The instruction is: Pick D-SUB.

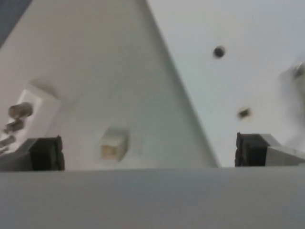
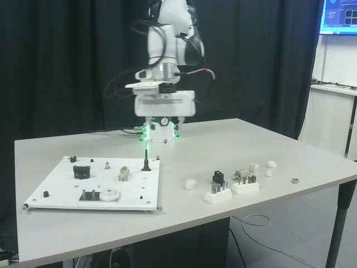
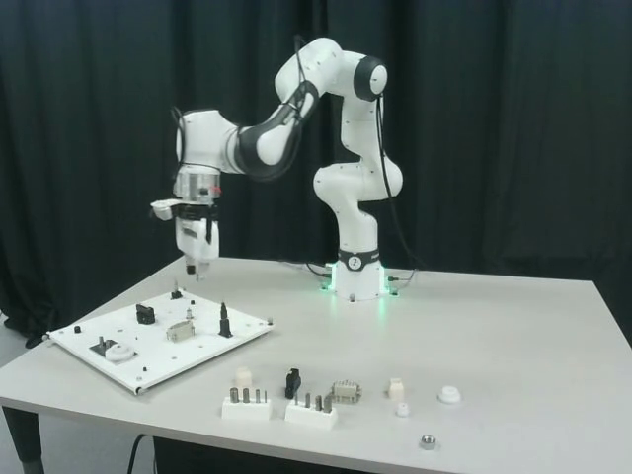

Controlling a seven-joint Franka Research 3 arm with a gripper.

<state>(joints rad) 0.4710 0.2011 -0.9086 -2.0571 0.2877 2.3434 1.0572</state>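
Observation:
A small grey metal-shelled connector that looks like the D-SUB (image 2: 123, 172) (image 3: 179, 332) lies near the middle of the white board (image 2: 61, 173) (image 3: 247, 331). A similar connector (image 2: 242, 173) (image 3: 345, 392) stands by the white holders near the table's front. My gripper (image 3: 197, 265) (image 2: 163, 119) hangs high above the far end of the board, well clear of both. In the wrist view the gripper (image 1: 147, 151) is open, its black fingertips (image 1: 45, 153) wide apart with nothing between them. No connector shows in that view.
On the board stand a black post (image 2: 145, 163) (image 3: 224, 321), a black block (image 2: 81, 171) and a white gear (image 2: 110, 194). A white cube (image 1: 113, 144) (image 2: 191, 183), two white holders (image 2: 217, 195) (image 3: 246, 407) and small white and grey parts (image 2: 271, 166) lie near the table's front.

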